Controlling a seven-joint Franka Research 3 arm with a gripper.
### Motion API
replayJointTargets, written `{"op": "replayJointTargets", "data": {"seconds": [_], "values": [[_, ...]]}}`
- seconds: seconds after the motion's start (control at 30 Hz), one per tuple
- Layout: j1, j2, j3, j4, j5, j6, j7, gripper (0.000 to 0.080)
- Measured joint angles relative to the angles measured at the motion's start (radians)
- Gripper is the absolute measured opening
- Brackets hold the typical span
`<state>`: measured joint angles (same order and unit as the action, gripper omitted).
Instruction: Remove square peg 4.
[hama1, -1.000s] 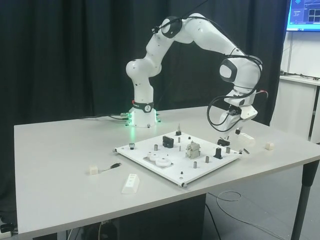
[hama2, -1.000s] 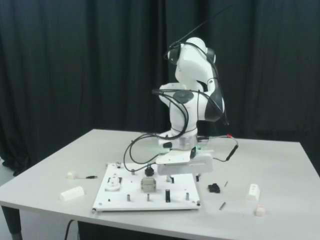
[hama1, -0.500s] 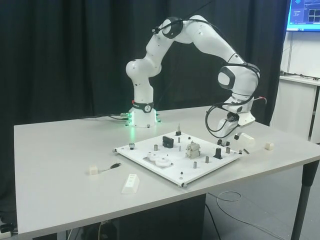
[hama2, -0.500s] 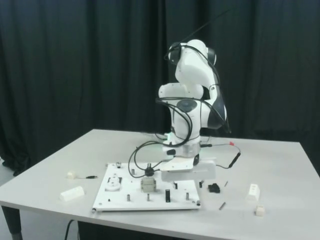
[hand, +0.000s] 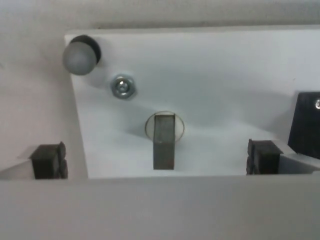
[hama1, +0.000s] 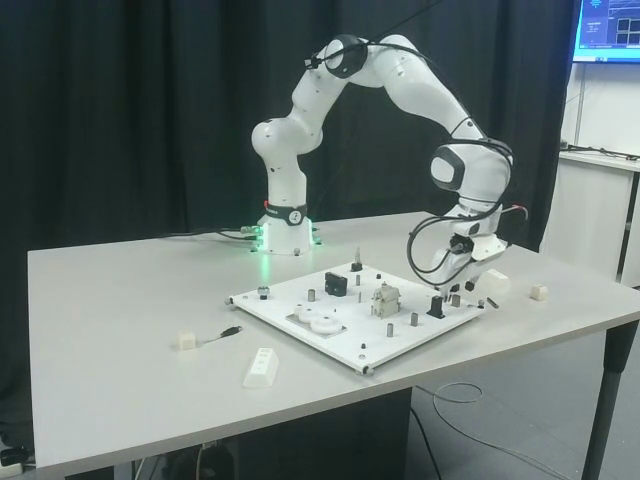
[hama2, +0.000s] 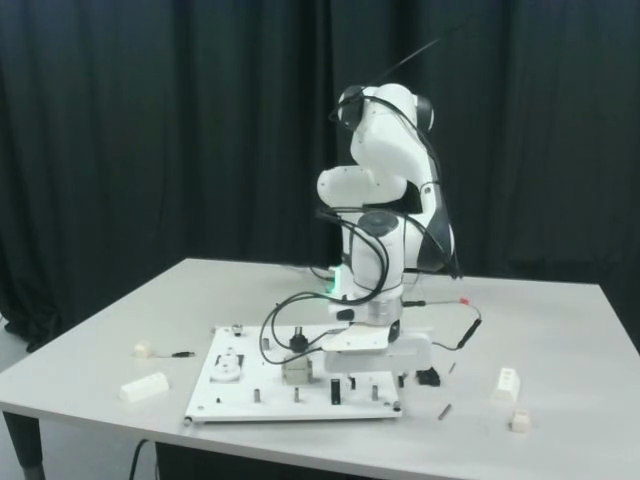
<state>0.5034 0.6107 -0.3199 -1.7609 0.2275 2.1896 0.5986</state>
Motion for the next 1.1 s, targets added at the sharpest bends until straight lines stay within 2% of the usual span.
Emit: {"op": "replayJointTargets", "data": {"seconds": [0.27,0.63,0.67,0.83,0.87,1.0,1.03,1.1], "values": [[0.0,0.008,0.001,-0.02,0.0,0.045,0.0,0.08],[-0.002,0.024,0.007,-0.022,-0.002,0.079,0.0,0.08],[-0.002,0.025,0.007,-0.022,-0.002,0.081,0.0,0.0649],[-0.004,0.029,0.01,-0.022,-0.004,0.087,0.0,0.0649],[-0.005,0.03,0.011,-0.022,-0.004,0.087,0.0,0.0468],[-0.005,0.03,0.011,-0.022,-0.004,0.088,0.0,0.0468],[-0.005,0.03,0.011,-0.022,-0.004,0.088,0.0,0.0282],[-0.005,0.03,0.011,-0.022,-0.004,0.088,0.0,0.0282]]}}
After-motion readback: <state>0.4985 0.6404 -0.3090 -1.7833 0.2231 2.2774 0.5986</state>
